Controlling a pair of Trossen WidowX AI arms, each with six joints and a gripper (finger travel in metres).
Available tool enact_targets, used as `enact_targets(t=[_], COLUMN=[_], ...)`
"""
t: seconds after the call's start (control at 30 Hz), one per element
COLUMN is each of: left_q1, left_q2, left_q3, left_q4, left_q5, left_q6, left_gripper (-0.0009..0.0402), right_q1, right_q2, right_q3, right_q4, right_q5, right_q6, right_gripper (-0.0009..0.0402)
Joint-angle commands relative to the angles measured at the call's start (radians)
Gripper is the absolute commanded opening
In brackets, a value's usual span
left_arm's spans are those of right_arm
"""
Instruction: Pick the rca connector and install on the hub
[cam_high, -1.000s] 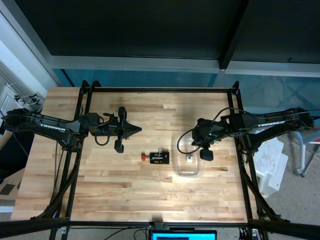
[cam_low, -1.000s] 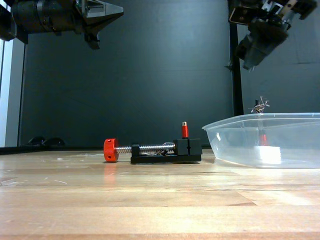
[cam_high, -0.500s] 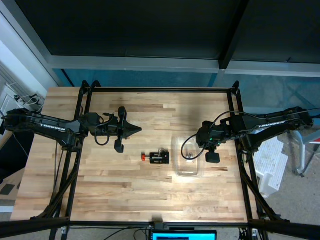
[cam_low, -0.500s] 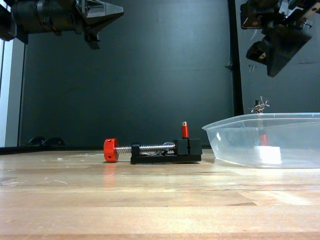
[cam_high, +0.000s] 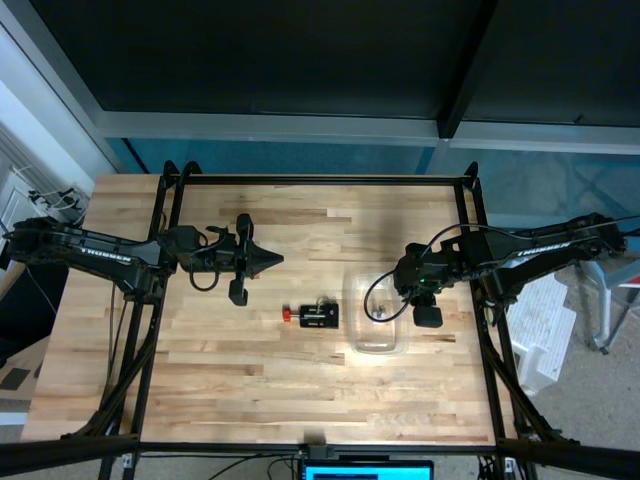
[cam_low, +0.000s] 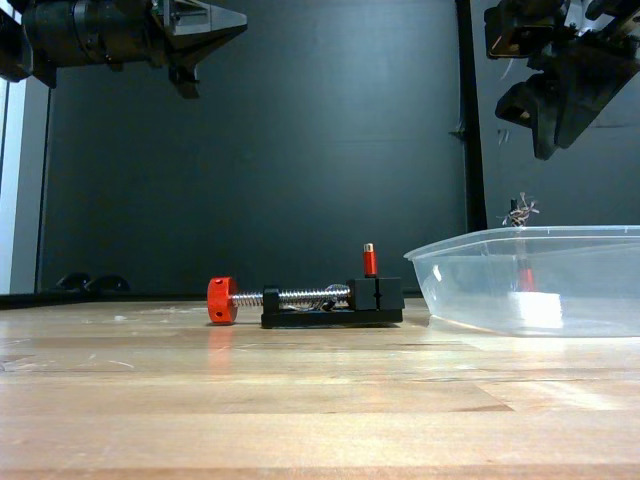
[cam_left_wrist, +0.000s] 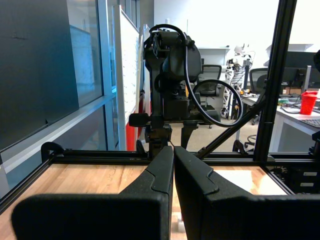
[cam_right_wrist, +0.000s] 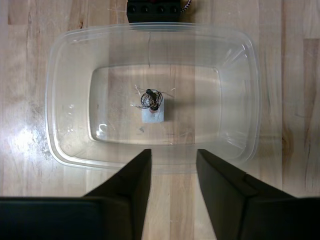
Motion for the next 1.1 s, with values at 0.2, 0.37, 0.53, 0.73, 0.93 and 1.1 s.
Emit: enact_targets(t=[0.2, 0.37, 0.53, 0.73, 0.93, 1.1], left_q1=[0.000, 0.000, 0.000, 0.000, 0.000, 0.000], left_q2=[0.000, 0.000, 0.000, 0.000, 0.000, 0.000], left_q3=[0.000, 0.000, 0.000, 0.000, 0.000, 0.000], left_q4=[0.000, 0.001, 0.000, 0.000, 0.000, 0.001], left_q5=[0.000, 0.000, 0.000, 0.000, 0.000, 0.000], left_q6=[0.000, 0.000, 0.000, 0.000, 0.000, 0.000], left_gripper=[0.0000, 0.0000, 0.0000, 0.0000, 0.0000, 0.0000], right_q1=[0.012, 0.019, 0.027, 0.048, 0.065, 0.075], right_q2=[0.034, 0.071, 0.121, 0.176, 0.230, 0.275], right_q3=[-0.001, -0.001, -0.001, -0.001, -0.001, -0.002], right_q4=[-0.010, -0.011, -0.009, -0.004, 0.010, 0.037], right_q5=[0.008, 0.008, 0.008, 0.008, 0.008, 0.008], right_q6=[0.037, 0.050, 0.055, 0.057, 0.069, 0.076], right_gripper=[0.0197, 0.0213, 0.0217, 0.0217, 0.0217, 0.0216])
